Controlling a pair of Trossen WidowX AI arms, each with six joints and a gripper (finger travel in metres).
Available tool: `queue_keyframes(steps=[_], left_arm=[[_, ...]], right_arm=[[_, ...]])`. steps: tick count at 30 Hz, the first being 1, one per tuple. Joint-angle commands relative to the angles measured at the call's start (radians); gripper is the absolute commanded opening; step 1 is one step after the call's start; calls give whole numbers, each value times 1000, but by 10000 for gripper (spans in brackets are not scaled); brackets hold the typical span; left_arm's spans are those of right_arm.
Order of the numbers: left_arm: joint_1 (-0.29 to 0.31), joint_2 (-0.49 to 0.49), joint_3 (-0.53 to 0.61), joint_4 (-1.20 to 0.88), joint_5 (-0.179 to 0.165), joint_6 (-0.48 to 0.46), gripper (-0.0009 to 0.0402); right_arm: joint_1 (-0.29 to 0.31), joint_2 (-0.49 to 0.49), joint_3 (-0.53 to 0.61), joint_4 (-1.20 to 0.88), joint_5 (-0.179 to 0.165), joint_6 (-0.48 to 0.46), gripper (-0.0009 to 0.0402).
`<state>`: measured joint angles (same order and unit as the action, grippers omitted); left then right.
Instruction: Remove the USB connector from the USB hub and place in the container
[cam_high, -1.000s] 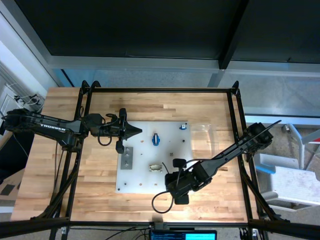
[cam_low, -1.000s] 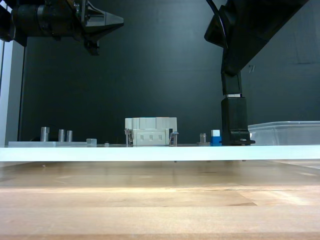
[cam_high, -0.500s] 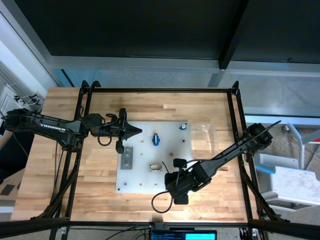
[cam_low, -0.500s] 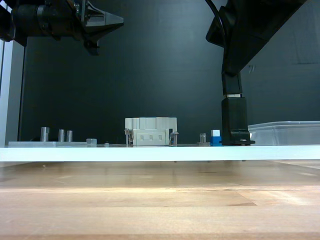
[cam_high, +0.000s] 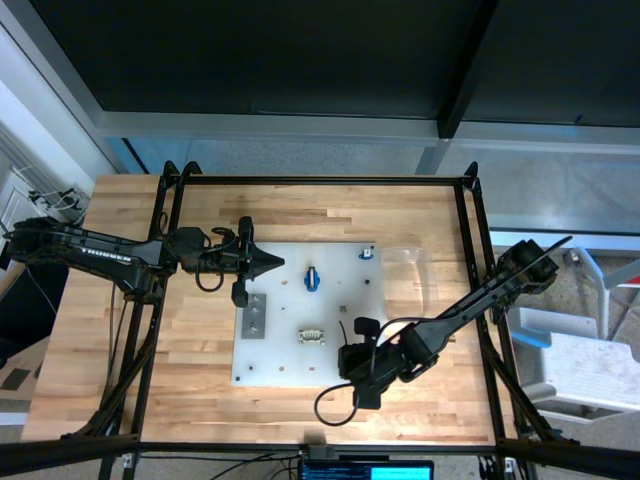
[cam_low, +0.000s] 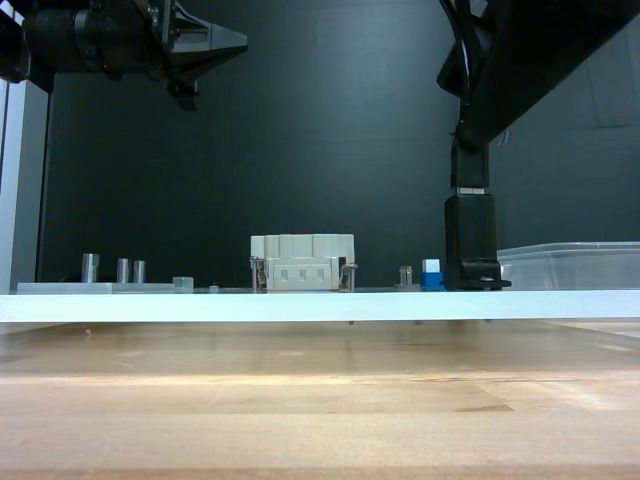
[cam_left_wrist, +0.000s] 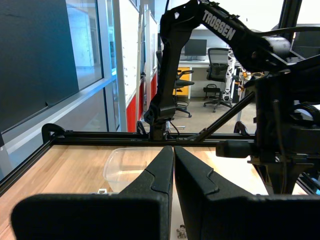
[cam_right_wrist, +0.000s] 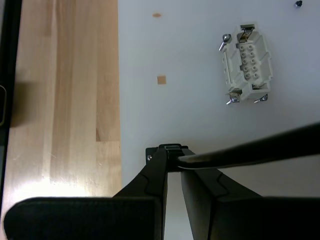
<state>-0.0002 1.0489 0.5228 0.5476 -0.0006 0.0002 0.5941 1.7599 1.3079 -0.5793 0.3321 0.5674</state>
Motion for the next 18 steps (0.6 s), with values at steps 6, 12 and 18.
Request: queue_keyframes(steps=[6, 12, 18], left_arm=[[0, 0, 0, 0, 0, 0, 1], [0, 0, 0, 0, 0, 0, 1], [0, 0, 0, 0, 0, 0, 1]], right_arm=[[15, -50, -58, 45, 17, 21, 0], [12, -47, -21, -8, 7, -11, 0], [-5, 12, 71, -98, -18, -66, 0]])
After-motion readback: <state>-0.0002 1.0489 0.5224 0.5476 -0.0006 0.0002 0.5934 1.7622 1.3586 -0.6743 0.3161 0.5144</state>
